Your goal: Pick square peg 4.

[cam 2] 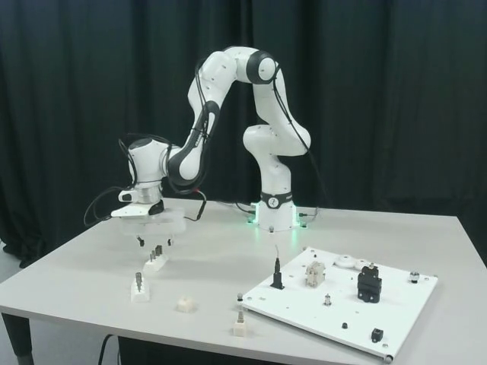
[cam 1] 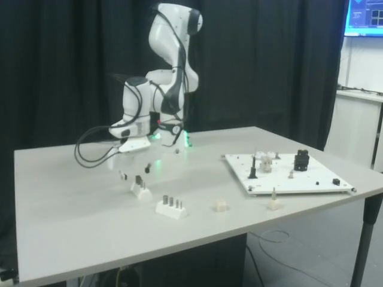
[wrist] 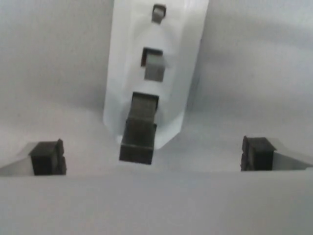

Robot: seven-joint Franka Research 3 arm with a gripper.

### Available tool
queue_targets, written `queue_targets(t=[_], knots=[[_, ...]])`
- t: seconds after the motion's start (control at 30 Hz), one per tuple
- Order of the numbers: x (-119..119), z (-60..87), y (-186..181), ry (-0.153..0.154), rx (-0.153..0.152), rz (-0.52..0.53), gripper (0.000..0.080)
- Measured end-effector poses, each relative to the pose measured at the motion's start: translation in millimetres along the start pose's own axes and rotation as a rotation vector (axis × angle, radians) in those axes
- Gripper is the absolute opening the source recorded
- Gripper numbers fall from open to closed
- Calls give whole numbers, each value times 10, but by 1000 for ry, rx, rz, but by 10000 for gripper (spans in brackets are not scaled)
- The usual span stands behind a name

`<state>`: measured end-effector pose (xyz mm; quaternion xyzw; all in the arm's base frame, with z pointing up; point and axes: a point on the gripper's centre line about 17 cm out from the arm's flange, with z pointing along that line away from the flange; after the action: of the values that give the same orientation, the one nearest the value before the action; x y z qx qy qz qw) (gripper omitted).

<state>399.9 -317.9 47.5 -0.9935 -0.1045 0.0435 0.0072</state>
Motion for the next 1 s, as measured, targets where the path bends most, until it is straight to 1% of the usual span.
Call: queue_targets(t=[0.07, 0.37, 0.57, 0.7, 1.0], knots=[[-35, 31, -17, 8, -6, 7, 800], [-177, 179, -77, 49, -55, 30, 800], [-218, 223, -98, 63, -74, 37, 800], [-192, 199, -103, 70, -75, 40, 800], [-61, 54, -129, 103, -77, 44, 800]])
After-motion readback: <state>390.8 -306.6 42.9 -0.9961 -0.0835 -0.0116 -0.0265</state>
